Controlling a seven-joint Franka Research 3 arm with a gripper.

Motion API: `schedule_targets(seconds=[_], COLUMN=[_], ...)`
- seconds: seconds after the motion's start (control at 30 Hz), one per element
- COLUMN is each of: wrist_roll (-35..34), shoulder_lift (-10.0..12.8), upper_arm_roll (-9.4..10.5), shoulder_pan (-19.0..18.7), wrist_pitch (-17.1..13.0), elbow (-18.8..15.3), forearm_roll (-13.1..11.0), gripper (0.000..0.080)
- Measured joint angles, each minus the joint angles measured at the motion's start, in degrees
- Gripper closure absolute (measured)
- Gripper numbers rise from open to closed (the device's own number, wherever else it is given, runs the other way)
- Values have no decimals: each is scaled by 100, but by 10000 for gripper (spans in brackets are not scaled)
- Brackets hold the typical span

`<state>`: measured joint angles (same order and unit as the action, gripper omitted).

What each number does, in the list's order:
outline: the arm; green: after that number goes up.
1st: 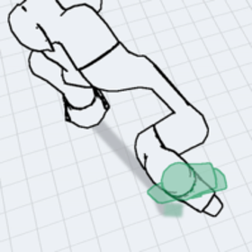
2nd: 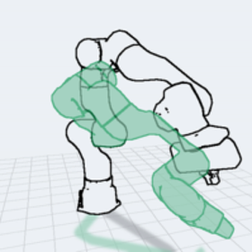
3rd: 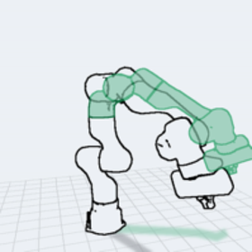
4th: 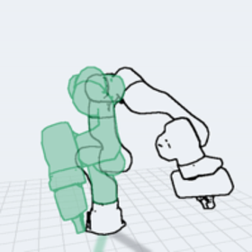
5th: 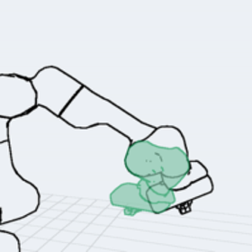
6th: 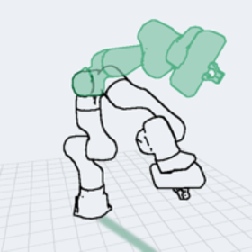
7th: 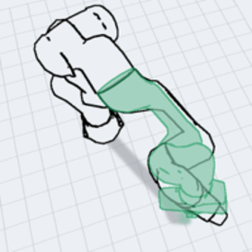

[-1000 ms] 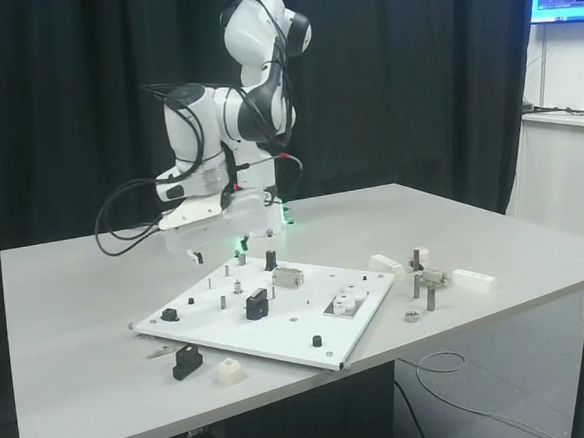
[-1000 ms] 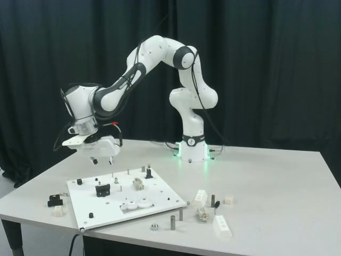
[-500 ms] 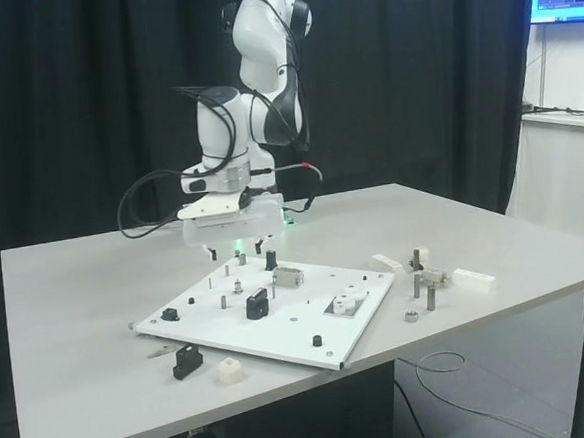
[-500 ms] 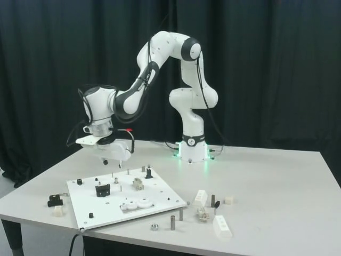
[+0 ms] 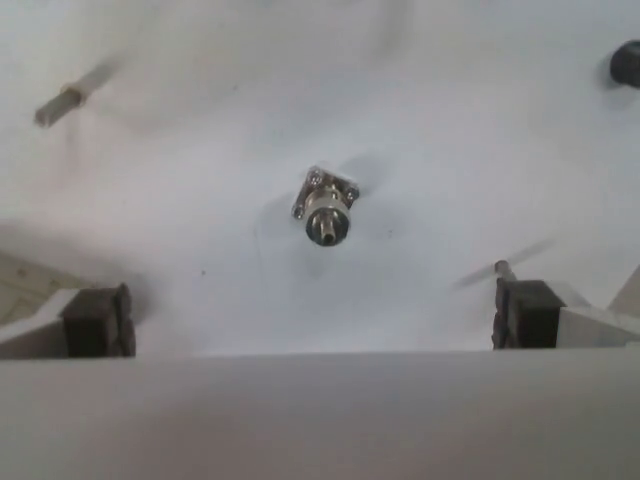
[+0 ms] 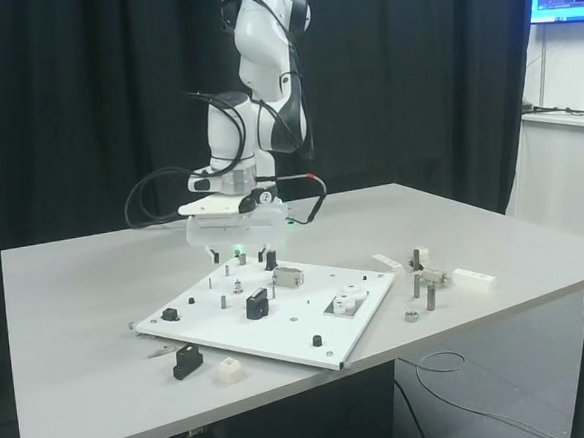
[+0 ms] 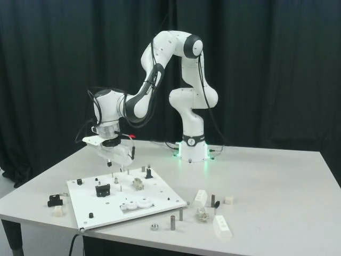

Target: Remove BNC.

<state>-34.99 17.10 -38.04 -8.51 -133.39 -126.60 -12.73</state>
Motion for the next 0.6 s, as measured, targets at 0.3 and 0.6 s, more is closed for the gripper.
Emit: schedule_targets(seconds=[0.3,0.6], wrist_roll=[-701,-982], shoulder_lift=[-59,-262], upper_arm_roll=[1,5], shoulder_pan=[-79,-129], wrist_pitch=[-573,-1314], elbow=[-290,-739], forearm_roll=[-27,-278], gripper=[3,3])
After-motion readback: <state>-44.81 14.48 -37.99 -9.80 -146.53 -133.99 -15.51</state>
